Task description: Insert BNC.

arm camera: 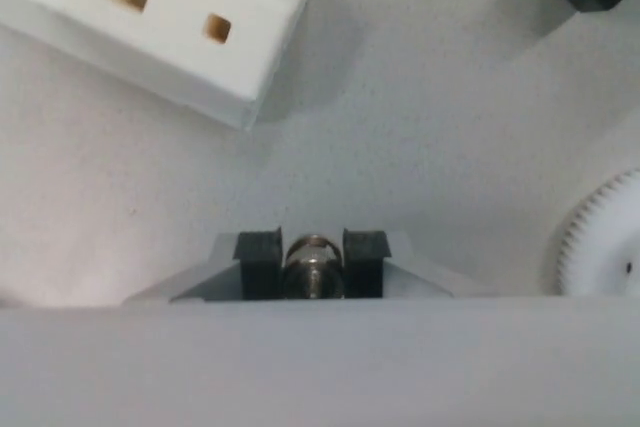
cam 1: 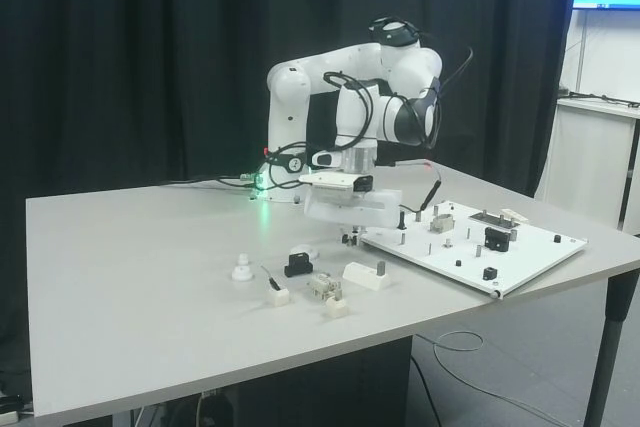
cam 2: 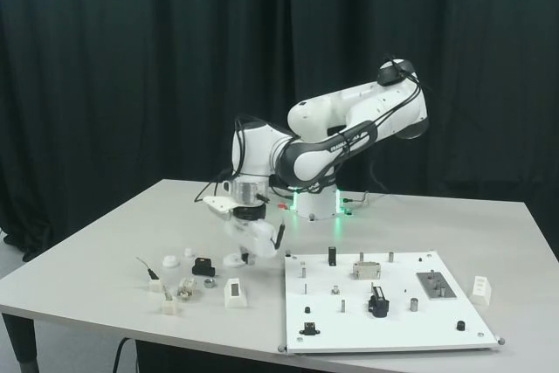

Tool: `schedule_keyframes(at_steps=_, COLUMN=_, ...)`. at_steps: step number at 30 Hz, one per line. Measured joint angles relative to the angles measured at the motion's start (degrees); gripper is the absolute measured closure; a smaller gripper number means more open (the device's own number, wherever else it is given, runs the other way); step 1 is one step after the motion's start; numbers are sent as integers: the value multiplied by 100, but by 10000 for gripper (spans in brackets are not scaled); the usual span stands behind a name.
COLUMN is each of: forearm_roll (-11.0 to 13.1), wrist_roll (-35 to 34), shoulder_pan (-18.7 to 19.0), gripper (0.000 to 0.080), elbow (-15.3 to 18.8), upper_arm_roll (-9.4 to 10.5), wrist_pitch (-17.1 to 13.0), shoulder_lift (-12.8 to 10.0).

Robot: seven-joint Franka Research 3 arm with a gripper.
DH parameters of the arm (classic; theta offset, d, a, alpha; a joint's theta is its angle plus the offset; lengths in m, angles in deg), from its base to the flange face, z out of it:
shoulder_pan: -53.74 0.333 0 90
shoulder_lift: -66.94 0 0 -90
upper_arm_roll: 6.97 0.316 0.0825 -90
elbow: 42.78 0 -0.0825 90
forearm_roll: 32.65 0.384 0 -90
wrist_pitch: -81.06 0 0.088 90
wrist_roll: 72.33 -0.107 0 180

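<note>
Above the grey worktop (cam 1: 130,277), the tool (arm camera: 313,265) pinches the BNC connector (arm camera: 312,269) between its black fingers (arm camera: 259,263). Below lies a white block (arm camera: 175,22) with square sockets that look hollow. The white board (cam 2: 384,312) sits nearby.

The small round BNC connector (arm camera: 313,265) is showing glossy bare metal between the matt black plastic fingertips (arm camera: 260,263). The white rectangular block (arm camera: 150,17) with square holes is looking like smooth matt plastic, and the grey table (arm camera: 420,117) is appearing matt, faintly grainy.
</note>
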Motion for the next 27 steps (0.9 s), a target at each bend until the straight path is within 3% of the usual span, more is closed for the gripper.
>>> schedule_keyframes(at_steps=9, forearm_roll=-53, wrist_roll=0, shoulder_pan=95, gripper=679, elbow=60, upper_arm_roll=-102, wrist_pitch=2, shoulder_lift=15)
schedule_keyframes(at_steps=27, forearm_roll=-62, wrist_roll=0, shoulder_pan=97, gripper=679, elbow=66, upper_arm_roll=-114, wrist_pitch=-5, shoulder_lift=15)
